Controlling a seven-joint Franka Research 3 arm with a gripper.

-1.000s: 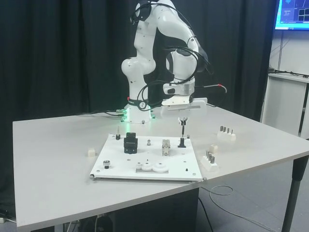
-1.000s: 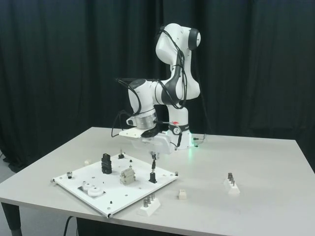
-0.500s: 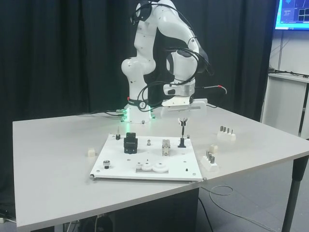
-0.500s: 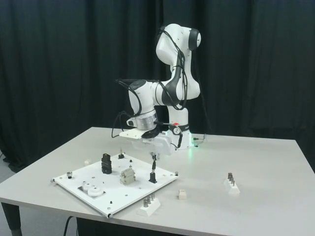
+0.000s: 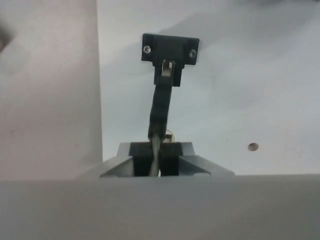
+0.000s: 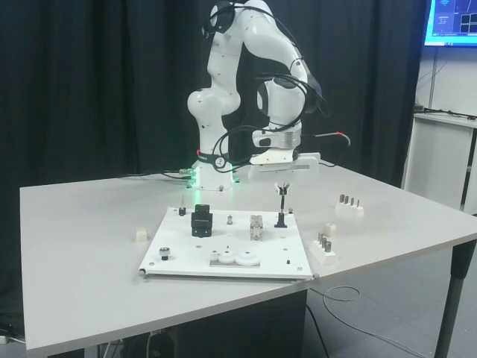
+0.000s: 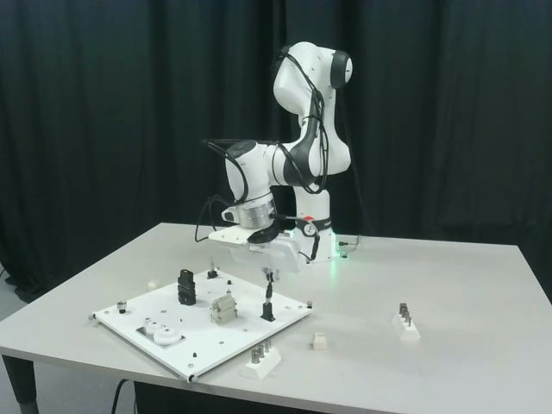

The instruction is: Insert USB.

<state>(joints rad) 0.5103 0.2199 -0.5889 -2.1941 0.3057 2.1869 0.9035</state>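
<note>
Take the board as your landmark: a white plate lying flat on the grey table, with fixtures bolted over it. The arm reaches out from its base, behind the board's far edge, and hangs its wrist above the board's far right corner as the first room view shows it.

On that corner stands the socket, a small black block held by two screws, its slot facing up. In the second room view the same socket sits near the board's edge closest to the table's middle.

The gripper hangs straight above the socket, with its fingers pinched on the USB plug, a slim black stick. You can see the plug's long axis run nearly vertical, from the fingers down to the socket, leaning slightly off the fingers' line.

Its metal tip sits at the slot mouth. Whether it has already gone in or only touches the rim, you cannot tell from here.

So the coming move looks like a straight push down along the plug's own axis. I judge the slight lean is the risk: correct it first, or the tip may jam on the slot edge.
</note>
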